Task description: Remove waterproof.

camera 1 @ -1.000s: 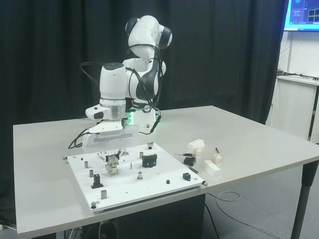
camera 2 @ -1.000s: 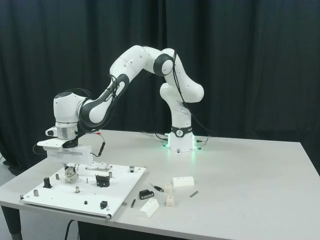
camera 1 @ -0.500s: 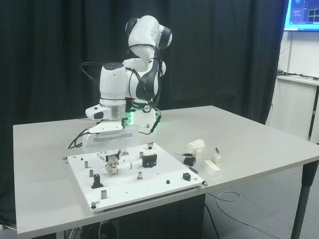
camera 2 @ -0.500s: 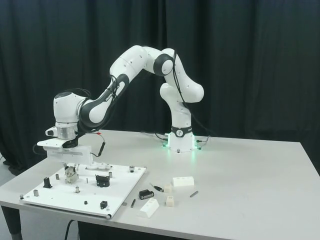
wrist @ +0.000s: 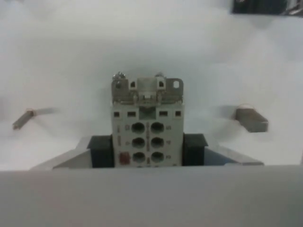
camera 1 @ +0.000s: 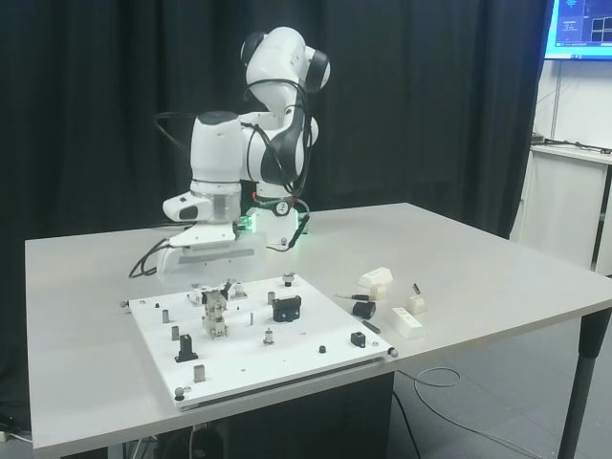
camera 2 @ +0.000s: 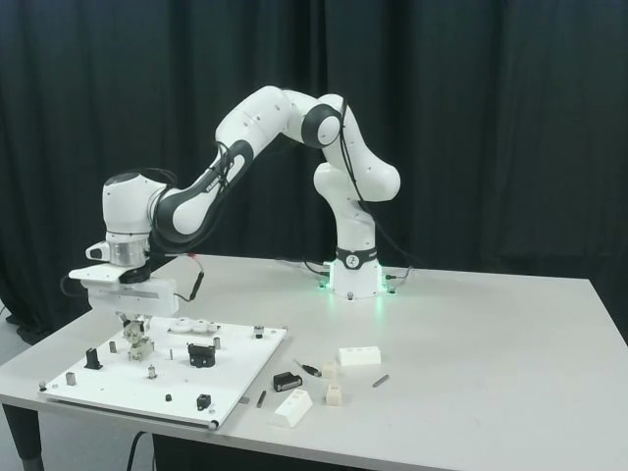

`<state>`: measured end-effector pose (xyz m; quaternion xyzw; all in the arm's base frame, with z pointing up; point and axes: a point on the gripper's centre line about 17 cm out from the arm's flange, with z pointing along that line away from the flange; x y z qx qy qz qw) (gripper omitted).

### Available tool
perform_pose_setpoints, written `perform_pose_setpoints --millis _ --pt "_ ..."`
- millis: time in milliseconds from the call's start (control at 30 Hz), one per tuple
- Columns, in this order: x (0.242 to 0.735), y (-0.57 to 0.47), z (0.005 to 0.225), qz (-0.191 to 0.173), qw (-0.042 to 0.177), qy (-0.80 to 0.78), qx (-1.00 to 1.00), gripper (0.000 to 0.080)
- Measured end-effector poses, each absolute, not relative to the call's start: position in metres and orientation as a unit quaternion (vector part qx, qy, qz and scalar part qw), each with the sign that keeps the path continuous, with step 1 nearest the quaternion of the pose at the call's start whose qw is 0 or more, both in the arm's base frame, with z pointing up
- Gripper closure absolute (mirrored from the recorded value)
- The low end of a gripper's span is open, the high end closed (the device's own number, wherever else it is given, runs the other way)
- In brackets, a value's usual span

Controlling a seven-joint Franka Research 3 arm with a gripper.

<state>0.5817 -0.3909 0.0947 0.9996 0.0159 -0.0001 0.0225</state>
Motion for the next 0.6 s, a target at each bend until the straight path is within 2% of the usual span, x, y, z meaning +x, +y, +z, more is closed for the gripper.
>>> perform_pose_setpoints --millis 333,600 --pt "0.585 -0.388 0.13 -0.008 0.018 0.021 1.0 0.0493" --pt "0.584 -0.388 0.139 -0.013 0.02 0.022 0.999 0.0493"
